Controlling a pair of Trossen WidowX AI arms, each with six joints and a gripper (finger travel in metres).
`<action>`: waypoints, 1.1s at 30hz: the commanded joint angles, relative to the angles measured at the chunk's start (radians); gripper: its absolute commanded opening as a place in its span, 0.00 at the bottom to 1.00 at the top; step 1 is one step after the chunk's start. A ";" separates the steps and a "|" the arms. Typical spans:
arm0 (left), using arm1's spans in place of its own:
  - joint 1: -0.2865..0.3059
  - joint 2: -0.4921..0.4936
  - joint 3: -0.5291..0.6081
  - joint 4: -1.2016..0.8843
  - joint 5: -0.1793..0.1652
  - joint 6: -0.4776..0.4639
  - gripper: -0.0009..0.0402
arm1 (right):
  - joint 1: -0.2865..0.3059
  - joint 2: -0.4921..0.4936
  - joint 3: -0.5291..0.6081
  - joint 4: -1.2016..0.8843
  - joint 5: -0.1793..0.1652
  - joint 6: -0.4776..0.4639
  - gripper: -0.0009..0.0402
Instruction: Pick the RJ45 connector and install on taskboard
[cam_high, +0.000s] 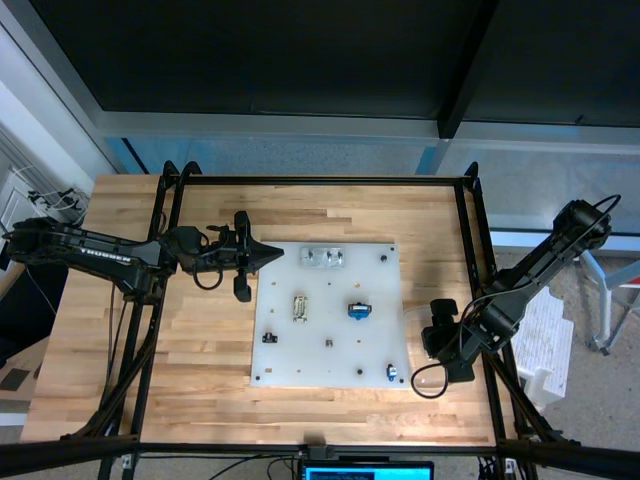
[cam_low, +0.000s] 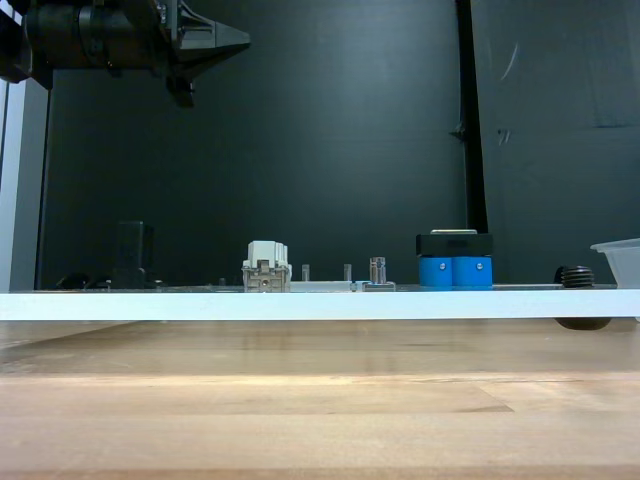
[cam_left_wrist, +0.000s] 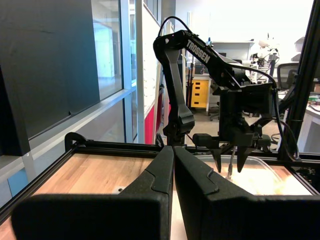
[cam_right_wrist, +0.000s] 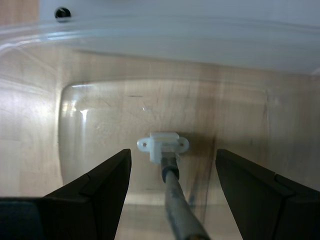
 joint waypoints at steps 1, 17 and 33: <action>0.000 0.000 0.000 0.000 0.000 0.000 0.02 | 0.001 0.000 -0.007 0.001 0.000 0.002 0.60; 0.000 0.000 0.000 0.000 0.000 0.000 0.02 | 0.003 0.000 -0.007 0.000 0.000 0.002 0.42; 0.000 0.000 0.000 0.000 0.000 0.000 0.02 | 0.003 0.000 0.002 -0.002 -0.001 0.000 0.09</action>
